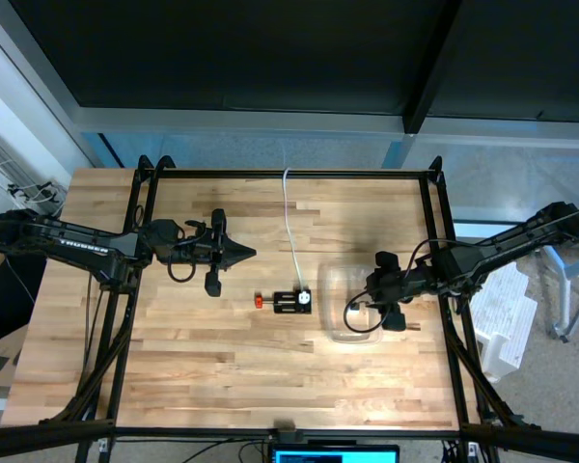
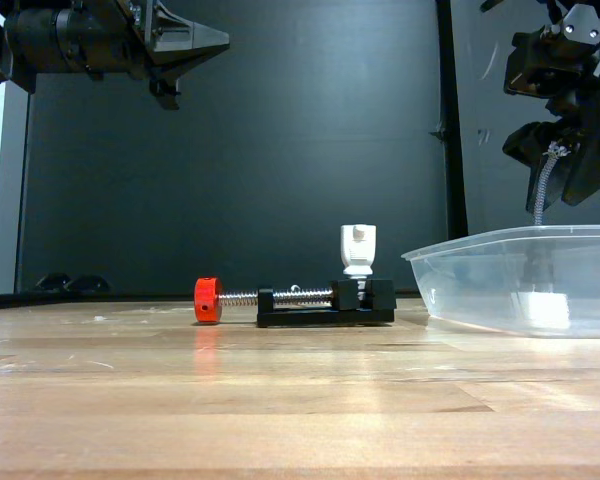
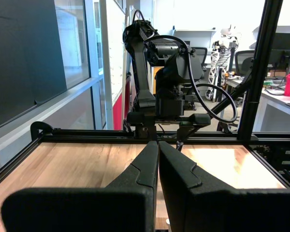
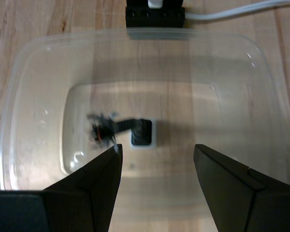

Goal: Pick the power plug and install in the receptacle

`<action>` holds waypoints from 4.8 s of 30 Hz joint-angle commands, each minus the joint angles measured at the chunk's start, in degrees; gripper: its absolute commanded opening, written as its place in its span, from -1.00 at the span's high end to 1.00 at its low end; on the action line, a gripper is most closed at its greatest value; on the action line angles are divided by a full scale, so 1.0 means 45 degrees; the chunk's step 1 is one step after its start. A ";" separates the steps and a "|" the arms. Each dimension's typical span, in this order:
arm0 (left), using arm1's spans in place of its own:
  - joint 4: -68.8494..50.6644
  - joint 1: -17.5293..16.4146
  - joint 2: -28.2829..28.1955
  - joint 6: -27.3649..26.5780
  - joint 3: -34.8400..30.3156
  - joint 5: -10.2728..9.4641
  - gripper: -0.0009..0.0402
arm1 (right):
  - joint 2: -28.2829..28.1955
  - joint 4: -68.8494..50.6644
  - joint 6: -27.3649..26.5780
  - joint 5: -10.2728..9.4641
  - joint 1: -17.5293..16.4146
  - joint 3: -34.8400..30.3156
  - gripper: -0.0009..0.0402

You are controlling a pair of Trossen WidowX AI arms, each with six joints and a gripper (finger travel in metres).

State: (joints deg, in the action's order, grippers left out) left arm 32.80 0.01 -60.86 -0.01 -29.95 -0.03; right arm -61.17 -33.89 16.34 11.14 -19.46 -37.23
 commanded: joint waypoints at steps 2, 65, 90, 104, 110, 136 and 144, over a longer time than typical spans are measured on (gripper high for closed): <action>0.0010 0.0000 0.0000 0.0000 0.0000 0.0000 0.96 | -0.0588 0.0597 -0.0010 -0.0029 -0.0019 0.0228 -0.10; 0.0005 -0.0005 0.0000 0.0000 0.0000 0.0000 0.96 | -0.3026 0.1690 0.0491 0.0257 -0.0151 -0.0243 0.39; 0.0005 0.0000 0.0000 0.0000 0.0000 0.0000 0.96 | -0.3002 0.1681 0.0495 0.0243 -0.0151 -0.0262 0.95; 0.0005 -0.0005 0.0000 0.0000 0.0000 0.0000 0.96 | -0.2817 0.1321 0.0355 0.0253 -0.0151 -0.0627 0.96; 0.0005 0.0000 0.0000 0.0000 0.0000 0.0000 0.96 | -0.2487 0.0170 0.0160 0.0291 -0.0146 -0.1355 0.96; 0.0005 -0.0005 0.0000 0.0000 0.0000 0.0000 0.96 | -0.2637 -0.2846 -0.0083 0.0291 0.0219 -0.4216 0.96; 0.0005 -0.0005 0.0000 0.0000 0.0000 0.0000 0.96 | -0.4051 -0.2283 -0.0656 0.0287 0.0797 -0.5445 0.96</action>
State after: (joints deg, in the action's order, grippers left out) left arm 32.84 0.01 -60.86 -0.01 -29.93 -0.05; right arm -78.32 -44.82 13.78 12.45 -16.16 -60.97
